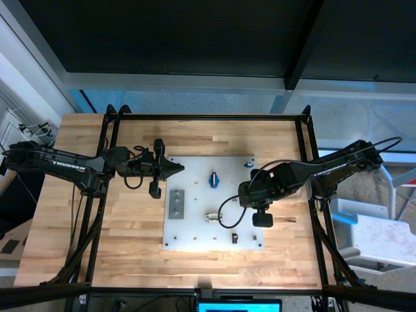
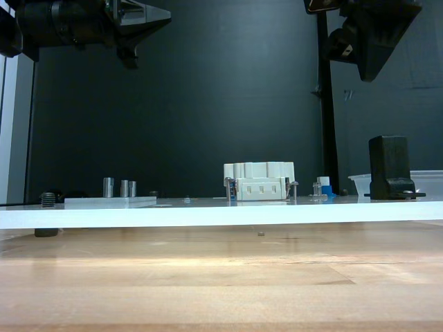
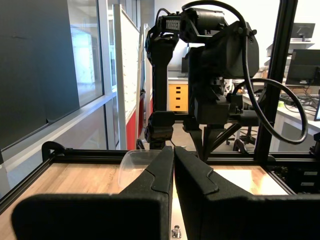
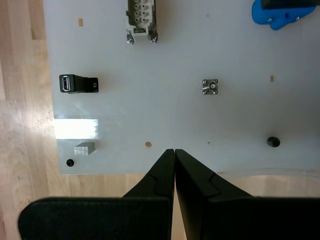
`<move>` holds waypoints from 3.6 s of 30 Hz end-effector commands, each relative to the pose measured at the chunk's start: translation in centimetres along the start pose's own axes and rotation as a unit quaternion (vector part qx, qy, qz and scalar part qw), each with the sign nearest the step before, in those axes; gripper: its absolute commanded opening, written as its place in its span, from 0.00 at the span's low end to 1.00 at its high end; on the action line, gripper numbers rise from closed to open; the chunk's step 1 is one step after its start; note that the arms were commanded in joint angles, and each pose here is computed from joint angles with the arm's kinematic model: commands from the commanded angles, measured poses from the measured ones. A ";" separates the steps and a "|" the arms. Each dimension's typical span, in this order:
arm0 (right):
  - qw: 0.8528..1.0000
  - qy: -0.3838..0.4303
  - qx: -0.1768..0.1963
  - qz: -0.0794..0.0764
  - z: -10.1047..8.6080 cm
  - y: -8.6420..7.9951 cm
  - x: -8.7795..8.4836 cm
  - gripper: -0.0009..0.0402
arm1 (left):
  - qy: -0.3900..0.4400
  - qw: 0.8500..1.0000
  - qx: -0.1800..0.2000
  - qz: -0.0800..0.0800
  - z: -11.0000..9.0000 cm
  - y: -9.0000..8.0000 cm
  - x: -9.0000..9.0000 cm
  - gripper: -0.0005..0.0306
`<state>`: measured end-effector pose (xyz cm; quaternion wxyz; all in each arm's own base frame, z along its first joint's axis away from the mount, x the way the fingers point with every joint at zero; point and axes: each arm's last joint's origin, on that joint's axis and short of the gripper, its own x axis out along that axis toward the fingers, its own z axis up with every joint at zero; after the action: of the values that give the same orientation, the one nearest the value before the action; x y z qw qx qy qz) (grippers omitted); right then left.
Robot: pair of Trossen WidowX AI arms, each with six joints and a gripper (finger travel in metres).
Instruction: Pick the 16mm bar from the taskboard and place it in the container
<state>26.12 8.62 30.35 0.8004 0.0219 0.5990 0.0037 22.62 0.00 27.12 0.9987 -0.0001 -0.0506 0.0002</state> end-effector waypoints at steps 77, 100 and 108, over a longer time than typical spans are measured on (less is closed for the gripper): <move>0.998 0.065 0.011 0.023 -2.9 8.4 9.5 0.56 | 0.000 1.000 0.000 0.000 0.0 0.0 0.0 0.02; 0.998 0.063 0.005 0.015 -3.5 8.6 11.5 0.56 | 0.000 1.000 0.000 0.000 0.0 0.0 0.0 0.02; 0.998 0.063 0.005 0.015 -3.7 8.6 11.7 0.48 | 0.000 1.000 0.000 0.000 0.0 0.0 0.0 0.02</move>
<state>26.07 17.67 18.38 0.7606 0.0346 0.6481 0.0148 22.63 0.00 27.10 0.9987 -0.0003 -0.0502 0.0002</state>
